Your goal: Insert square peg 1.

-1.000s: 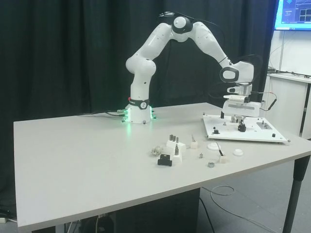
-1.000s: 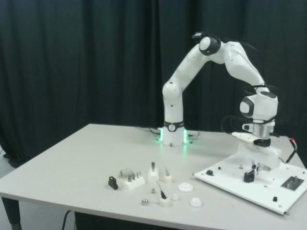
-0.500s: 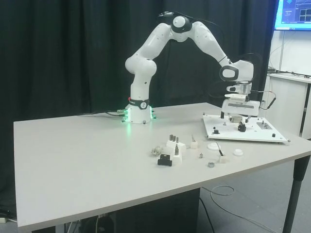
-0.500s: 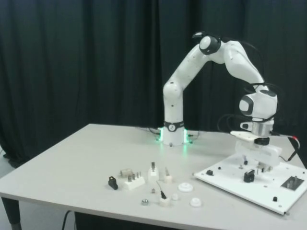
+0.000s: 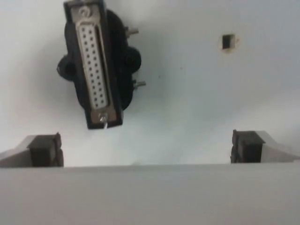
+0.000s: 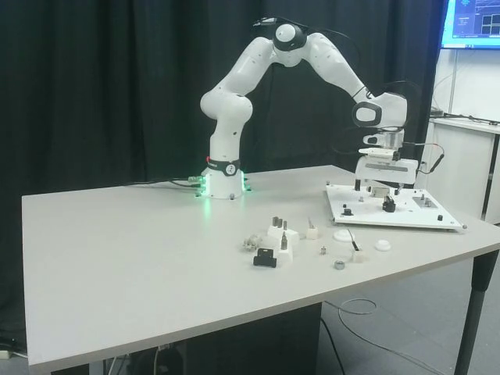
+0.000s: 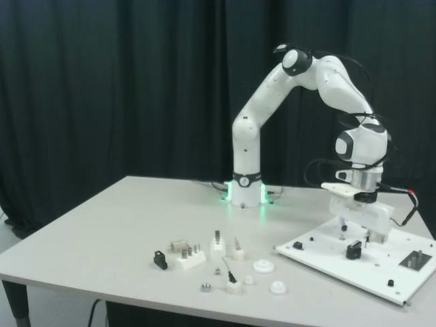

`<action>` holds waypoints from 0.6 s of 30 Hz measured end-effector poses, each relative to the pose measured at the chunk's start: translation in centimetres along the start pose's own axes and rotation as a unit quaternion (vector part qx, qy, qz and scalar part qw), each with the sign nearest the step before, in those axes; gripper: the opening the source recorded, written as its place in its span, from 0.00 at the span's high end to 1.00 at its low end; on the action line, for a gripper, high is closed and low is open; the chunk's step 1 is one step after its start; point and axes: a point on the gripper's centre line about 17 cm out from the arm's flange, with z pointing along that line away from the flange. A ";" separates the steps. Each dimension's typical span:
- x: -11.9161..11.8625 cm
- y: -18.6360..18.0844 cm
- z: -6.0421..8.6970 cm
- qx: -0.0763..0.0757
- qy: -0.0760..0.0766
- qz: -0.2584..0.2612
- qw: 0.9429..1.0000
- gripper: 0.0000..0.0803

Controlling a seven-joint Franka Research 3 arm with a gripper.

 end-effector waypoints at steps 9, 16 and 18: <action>1.7 0.7 -0.7 0.009 -0.011 0.011 1.000 0.00; 2.6 1.4 -1.0 0.017 -0.023 0.024 0.999 0.00; 2.8 1.6 -1.0 0.018 -0.027 0.027 0.999 0.00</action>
